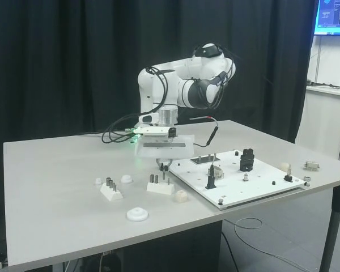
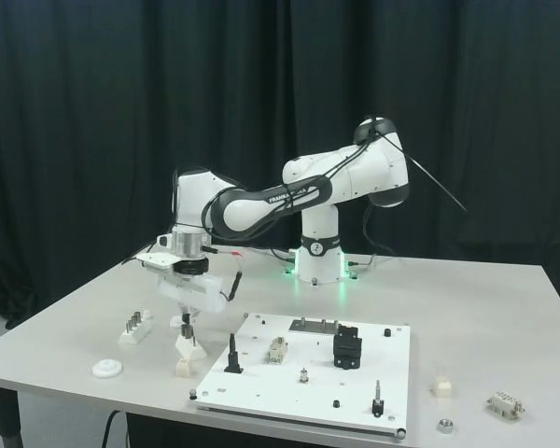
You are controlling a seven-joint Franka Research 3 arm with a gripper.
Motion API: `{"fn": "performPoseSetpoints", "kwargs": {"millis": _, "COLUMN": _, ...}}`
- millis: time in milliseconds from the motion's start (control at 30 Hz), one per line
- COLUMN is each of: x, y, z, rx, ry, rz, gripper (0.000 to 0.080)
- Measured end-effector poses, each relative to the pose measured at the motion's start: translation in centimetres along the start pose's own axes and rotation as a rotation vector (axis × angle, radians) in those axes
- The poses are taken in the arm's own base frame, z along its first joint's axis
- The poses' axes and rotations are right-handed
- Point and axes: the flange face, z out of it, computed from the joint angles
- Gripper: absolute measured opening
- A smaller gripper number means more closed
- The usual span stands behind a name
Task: Place square peg 2.
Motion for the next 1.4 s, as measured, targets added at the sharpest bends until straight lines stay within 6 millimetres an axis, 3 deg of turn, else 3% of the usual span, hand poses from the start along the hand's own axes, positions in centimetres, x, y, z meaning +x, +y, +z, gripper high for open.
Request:
{"fn": "performPoseSetpoints", "kwargs": {"millis": 400, "x": 0.1, "y": -0.1, "z": 0.3, "rx": -0.003, "ry": 0.029, "rz": 0.188, "gripper": 0.0064}}
{"fn": "performPoseSetpoints", "kwargs": {"millis": 1400, "x": -0.3, "y": -0.2, "z": 1.3, "rx": -0.016, "ry": 0.027, "rz": 0.274, "gripper": 0.0064}}
